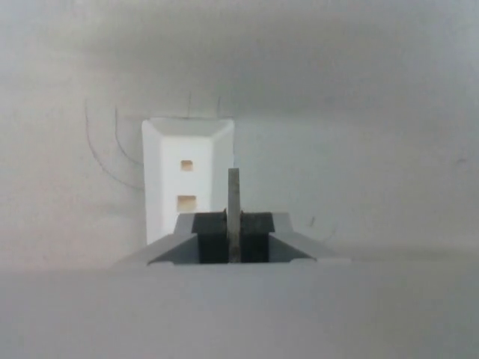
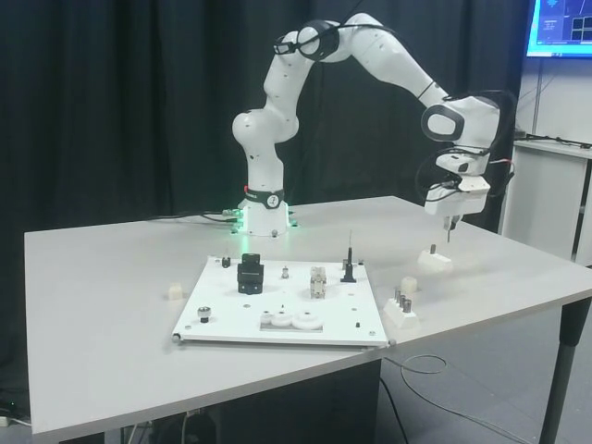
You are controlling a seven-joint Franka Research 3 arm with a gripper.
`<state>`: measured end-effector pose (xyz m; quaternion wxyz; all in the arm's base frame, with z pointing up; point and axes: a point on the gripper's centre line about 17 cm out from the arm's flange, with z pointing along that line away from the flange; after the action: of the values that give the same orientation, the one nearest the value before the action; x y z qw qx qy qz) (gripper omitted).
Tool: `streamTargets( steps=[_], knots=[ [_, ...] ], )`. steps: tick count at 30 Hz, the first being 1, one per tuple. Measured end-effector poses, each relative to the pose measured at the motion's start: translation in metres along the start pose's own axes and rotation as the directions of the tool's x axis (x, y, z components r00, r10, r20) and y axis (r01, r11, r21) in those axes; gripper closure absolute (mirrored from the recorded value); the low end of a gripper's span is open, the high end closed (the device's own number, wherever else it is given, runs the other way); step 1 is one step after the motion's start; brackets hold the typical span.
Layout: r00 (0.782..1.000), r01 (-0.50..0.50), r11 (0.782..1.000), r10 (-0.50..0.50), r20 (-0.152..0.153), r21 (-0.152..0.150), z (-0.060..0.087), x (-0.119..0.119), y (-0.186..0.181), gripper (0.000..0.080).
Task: Insert square peg 1.
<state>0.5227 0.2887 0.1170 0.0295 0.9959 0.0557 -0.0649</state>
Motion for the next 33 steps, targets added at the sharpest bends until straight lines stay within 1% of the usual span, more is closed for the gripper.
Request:
streamTargets(
  steps=[8, 33],
  knots=[
    [1.0, 0.014, 1.0, -0.014, -0.006, -0.002, -0.004, 0.004, 0.008, 0.0771],
    [1.0, 0.017, 1.0, -0.017, -0.018, -0.007, -0.009, 0.013, 0.022, 0.0771]
  ],
)
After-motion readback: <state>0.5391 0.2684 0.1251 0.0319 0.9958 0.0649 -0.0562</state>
